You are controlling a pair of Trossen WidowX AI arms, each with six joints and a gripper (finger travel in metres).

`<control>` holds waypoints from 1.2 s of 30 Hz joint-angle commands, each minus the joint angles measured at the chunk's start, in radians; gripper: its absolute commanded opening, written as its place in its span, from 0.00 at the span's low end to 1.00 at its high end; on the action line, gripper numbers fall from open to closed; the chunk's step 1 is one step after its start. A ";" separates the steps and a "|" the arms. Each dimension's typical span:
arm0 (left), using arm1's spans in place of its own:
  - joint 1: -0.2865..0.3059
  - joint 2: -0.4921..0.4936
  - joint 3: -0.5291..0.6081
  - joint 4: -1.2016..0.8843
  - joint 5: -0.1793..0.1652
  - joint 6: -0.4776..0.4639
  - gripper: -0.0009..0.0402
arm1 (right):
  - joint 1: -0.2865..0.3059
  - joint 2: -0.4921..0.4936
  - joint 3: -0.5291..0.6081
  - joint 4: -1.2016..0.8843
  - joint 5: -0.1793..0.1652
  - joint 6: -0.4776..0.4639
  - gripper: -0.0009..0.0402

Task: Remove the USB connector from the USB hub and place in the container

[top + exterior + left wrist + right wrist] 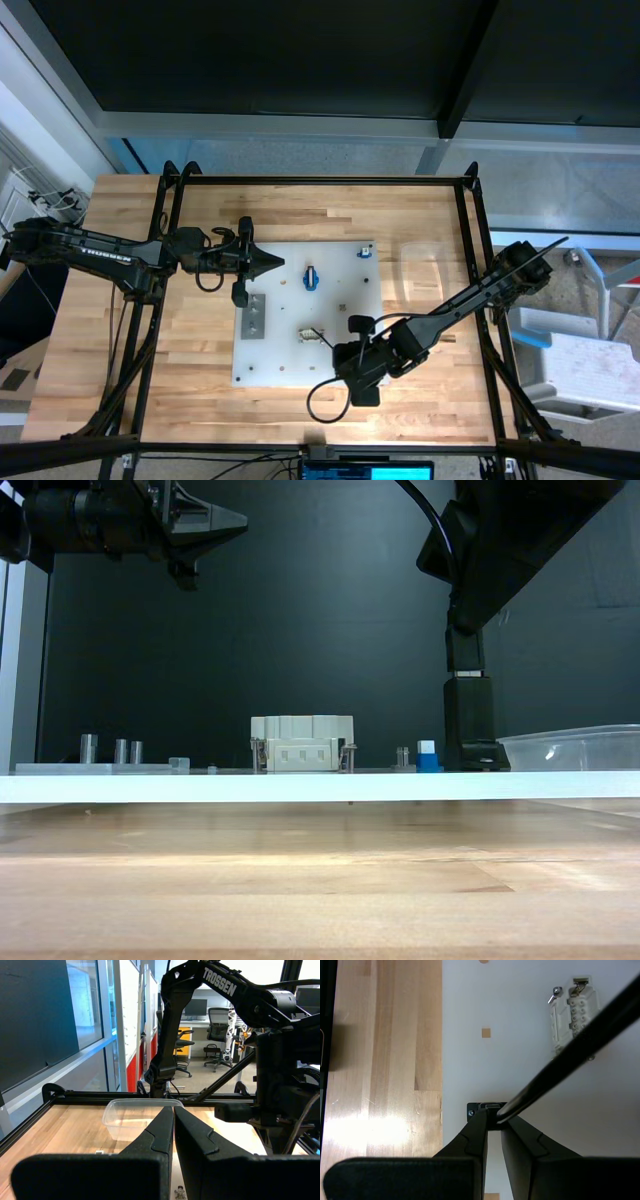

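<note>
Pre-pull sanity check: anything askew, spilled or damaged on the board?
Nothing stands out. Right pincer is down at the USB hub, shut on the USB connector, whose cable slants away. Container sits upright on the table beside the board. Left pincer hangs shut above the board's left side.

Left pincer aloft, right pincer low

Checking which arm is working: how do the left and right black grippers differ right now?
Height: the left gripper hangs high above the white board; the right gripper is down at the tiny black USB hub. Pose: left points level, right points down. Grip: left is shut on nothing; right is shut on the thin black USB connector. Both are black and two-fingered.
</note>
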 commanded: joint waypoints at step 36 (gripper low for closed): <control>0.000 0.000 0.000 0.000 0.000 0.000 0.02 | 0.060 -0.039 -0.086 0.136 0.109 0.063 0.02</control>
